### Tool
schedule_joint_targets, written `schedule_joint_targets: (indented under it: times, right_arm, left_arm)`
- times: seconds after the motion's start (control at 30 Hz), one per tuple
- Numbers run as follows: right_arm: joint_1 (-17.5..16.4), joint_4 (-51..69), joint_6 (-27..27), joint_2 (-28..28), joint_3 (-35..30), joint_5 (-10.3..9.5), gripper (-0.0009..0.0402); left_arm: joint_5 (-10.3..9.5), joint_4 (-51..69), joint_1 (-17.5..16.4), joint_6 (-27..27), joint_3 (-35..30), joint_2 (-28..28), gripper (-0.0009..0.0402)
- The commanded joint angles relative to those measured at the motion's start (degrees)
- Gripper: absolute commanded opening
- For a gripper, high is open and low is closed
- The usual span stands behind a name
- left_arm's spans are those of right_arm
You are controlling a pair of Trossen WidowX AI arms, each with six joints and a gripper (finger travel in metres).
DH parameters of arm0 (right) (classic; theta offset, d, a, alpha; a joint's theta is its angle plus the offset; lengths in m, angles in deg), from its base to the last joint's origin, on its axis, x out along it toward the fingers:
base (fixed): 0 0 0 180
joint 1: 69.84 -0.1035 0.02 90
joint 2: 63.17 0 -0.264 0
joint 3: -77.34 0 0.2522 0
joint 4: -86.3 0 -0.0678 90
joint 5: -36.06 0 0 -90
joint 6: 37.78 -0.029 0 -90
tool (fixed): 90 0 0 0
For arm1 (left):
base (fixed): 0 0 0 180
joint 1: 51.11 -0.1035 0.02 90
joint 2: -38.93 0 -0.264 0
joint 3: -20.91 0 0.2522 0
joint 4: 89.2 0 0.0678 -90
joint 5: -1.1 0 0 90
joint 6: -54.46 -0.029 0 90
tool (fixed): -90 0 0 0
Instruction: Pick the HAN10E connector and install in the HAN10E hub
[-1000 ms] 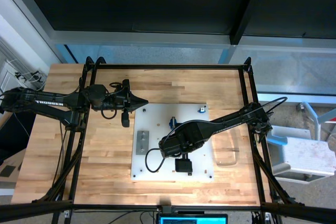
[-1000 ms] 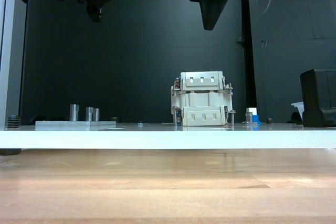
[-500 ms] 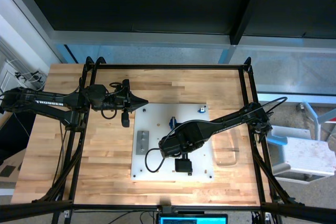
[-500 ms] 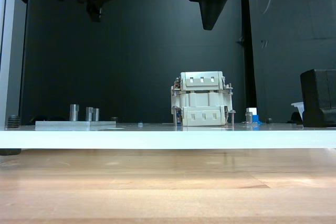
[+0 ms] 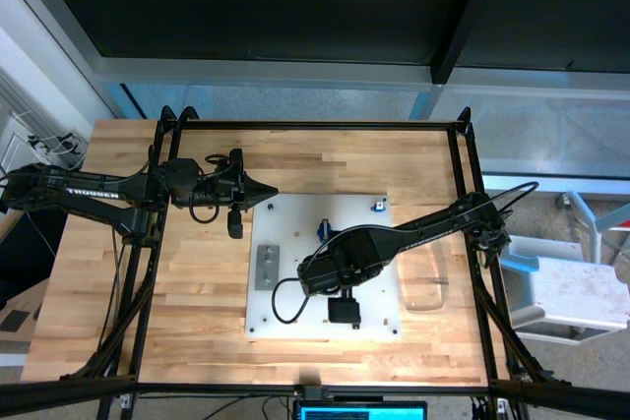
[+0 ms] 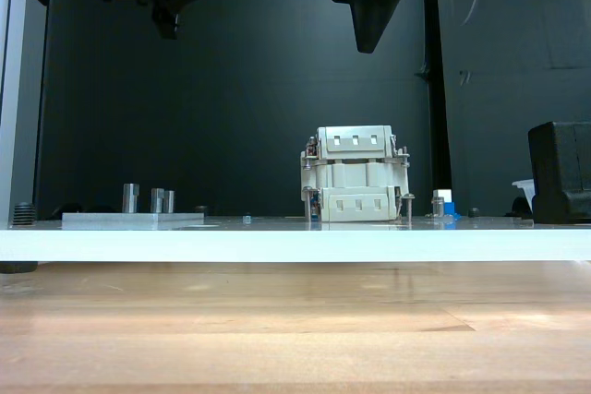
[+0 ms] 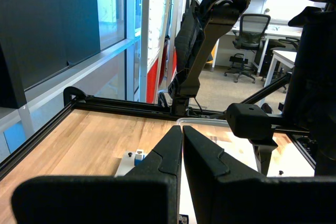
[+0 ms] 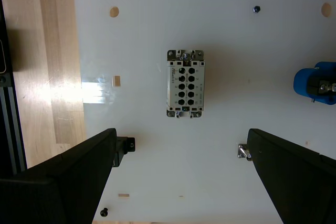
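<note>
Right gripper: the right gripper (image 8: 181,132) hangs well above the task board (image 5: 295,322), its 2 fingers (image 8: 68,182) spread wide and holding nothing.
Why it sits there: the right wrist view looks straight down on the beige stack, which lies centred in the gap between the fingers. That suits either a clean vertical drop onto it or a lift clear of it.
HAN10E connector: the HAN10E connector (image 6: 351,142) is the upper beige block in the low view. It sits level on top of the lower block, and no gripper touches it.
HAN10E hub: the HAN10E hub (image 6: 355,203) stands on the board directly beneath, with metal tabs at both ends.
Fit: the 2 blocks line up squarely with no tilt, so the plug looks mated. Whether it is pressed fully home I cannot tell.
Progress: judging by that, the install looks done or nearly so.
Left gripper: the left gripper (image 7: 182,132) is held high beside the board's far left corner, fingers pressed together and empty. It is parked there to leave the board free for the other arm.
Neighbours: the grey metal block (image 5: 267,266), black part (image 5: 343,311) and blue part (image 8: 315,85) all stand well apart from the stack, so the vertical path is open.
Desk: the wooden desk (image 5: 197,312) carries the board.
</note>
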Motion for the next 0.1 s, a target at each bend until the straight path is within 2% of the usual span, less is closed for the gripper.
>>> schedule_joint_targets:
  times: [0.03,0.1]
  right_arm:
    - [-0.02,-0.02,-0.02,0.02,-0.02,0.02,0.0350]
    - [-0.02,-0.02,0.00,0.02,-0.02,0.02,0.0350]
  left_arm:
    - [0.02,-0.02,0.00,-0.02,-0.02,0.00,0.0001]
    - [0.02,-0.02,-0.02,-0.02,-0.02,0.00,0.0001]
